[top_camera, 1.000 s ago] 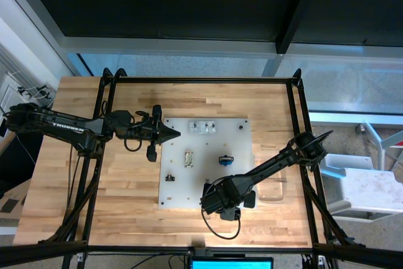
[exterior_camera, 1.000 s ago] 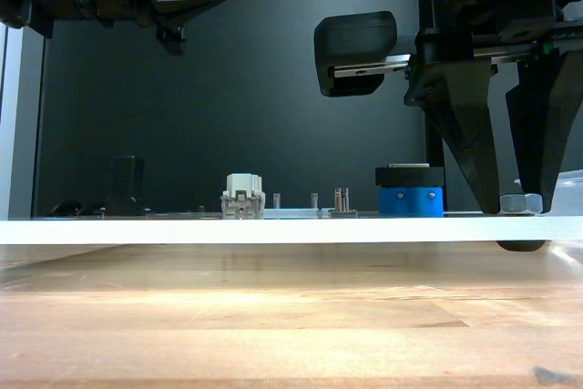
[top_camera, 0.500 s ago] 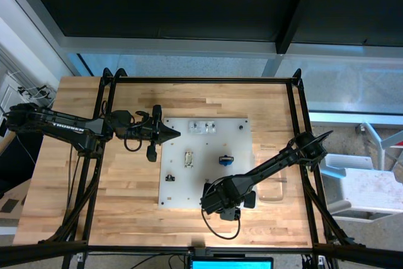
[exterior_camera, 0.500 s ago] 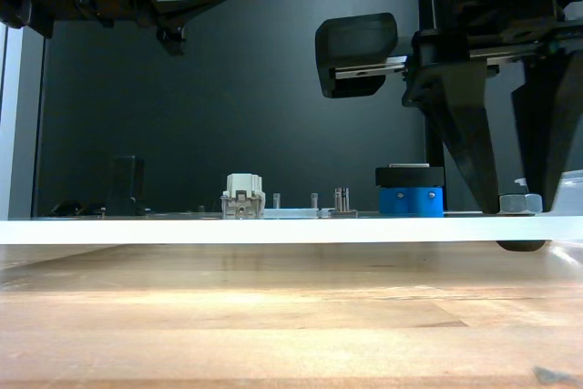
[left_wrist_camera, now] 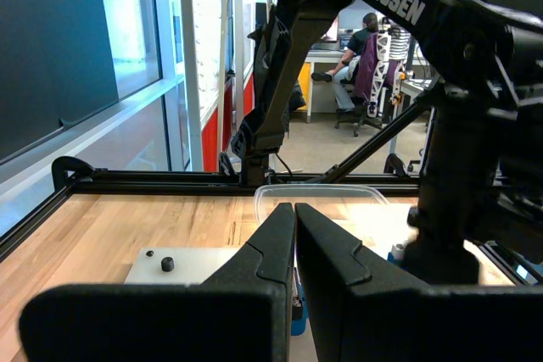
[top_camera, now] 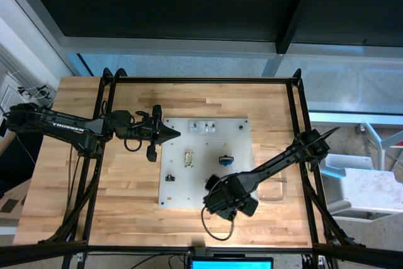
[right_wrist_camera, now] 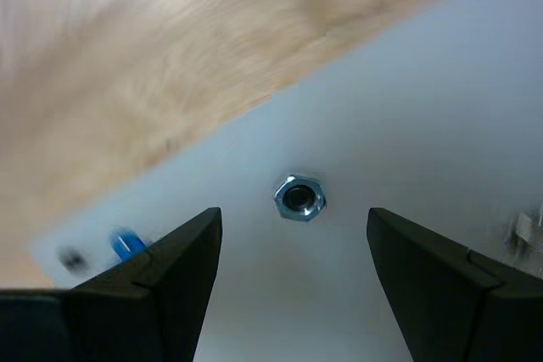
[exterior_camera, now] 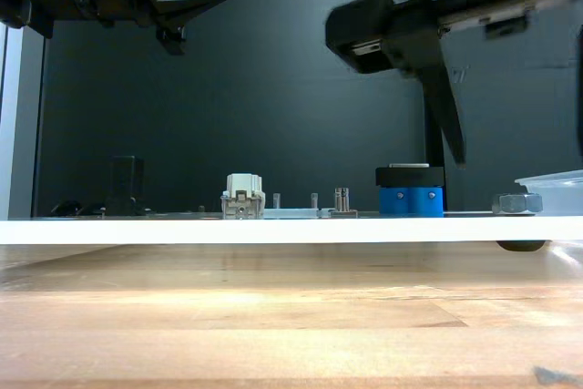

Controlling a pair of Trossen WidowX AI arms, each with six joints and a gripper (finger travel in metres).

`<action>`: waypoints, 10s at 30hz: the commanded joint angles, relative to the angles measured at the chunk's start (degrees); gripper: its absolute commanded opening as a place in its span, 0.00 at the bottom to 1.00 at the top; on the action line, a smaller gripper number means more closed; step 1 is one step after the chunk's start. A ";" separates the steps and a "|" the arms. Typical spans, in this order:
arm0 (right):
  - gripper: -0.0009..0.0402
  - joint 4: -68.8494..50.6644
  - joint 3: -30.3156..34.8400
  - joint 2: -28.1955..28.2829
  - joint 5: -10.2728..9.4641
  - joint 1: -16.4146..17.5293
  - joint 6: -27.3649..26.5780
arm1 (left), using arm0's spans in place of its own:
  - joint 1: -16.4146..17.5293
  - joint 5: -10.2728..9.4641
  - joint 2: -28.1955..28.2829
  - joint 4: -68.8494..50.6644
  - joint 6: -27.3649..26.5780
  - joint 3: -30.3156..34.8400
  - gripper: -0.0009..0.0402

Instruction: Unfasten the M12 fastener and place in the container

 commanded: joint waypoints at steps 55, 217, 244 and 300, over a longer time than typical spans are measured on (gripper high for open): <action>0.02 17.64 -16.81 -6.45 0.20 1.62 49.27 | 0.00 0.00 0.02 0.00 0.00 0.02 0.02; 0.02 11.80 -12.07 -8.07 -9.44 0.28 53.05 | 0.00 0.00 0.02 0.02 0.00 0.02 0.02; 0.02 13.84 -13.31 -4.85 -1.42 -1.29 50.31 | 0.00 0.00 0.02 0.00 0.00 0.02 0.02; 0.02 15.50 -12.44 -4.22 -6.29 -1.03 49.00 | 0.00 0.00 0.02 0.02 0.00 0.02 0.02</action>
